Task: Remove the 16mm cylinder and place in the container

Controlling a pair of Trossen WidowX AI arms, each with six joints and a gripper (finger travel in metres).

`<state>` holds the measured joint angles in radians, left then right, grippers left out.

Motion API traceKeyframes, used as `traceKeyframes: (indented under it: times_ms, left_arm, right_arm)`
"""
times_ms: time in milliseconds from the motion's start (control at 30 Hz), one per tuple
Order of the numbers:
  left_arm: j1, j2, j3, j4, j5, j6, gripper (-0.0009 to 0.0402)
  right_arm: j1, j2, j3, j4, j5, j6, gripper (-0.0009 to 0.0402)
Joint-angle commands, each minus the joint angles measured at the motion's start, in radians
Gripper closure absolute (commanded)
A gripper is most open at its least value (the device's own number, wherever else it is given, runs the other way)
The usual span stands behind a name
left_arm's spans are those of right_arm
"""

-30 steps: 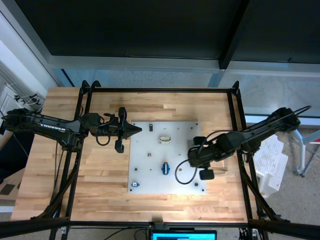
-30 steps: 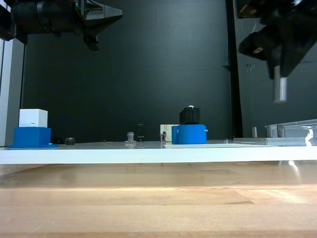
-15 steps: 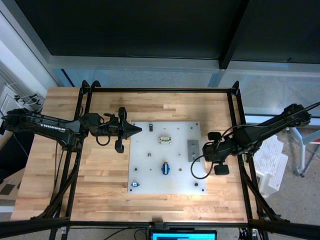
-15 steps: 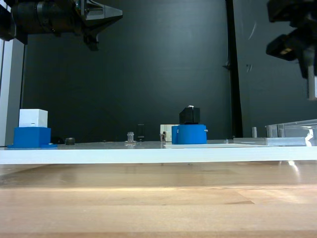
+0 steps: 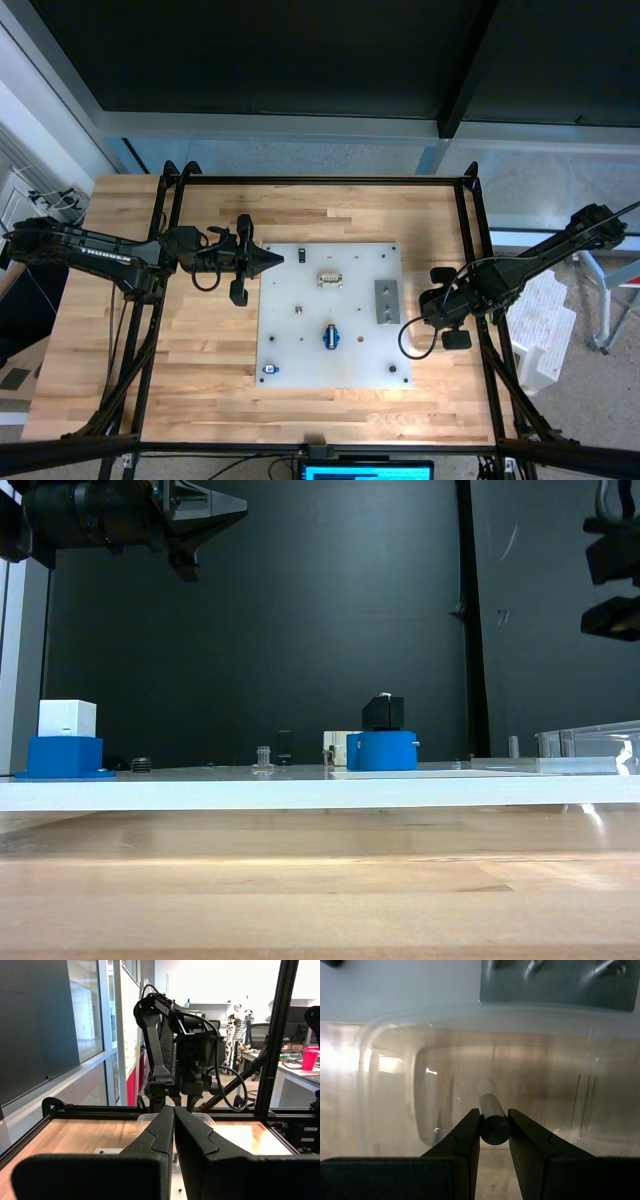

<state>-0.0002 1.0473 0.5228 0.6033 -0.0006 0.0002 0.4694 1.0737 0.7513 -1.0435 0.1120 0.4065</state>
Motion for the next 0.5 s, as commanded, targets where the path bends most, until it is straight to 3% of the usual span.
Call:
traceKeyframes:
  times_ms: [33, 500]
  left_arm:
    - [0.000, 0.000, 0.000, 0.000, 0.000, 0.000, 0.0393]
    - [0.000, 0.000, 0.000, 0.000, 0.000, 0.000, 0.0393]
  right_arm:
    - [0.000, 0.002, -0.009, 0.009, 0.002, 0.006, 0.0373]
    - [0.000, 0.002, -0.009, 0.007, 0.002, 0.040, 0.0230]
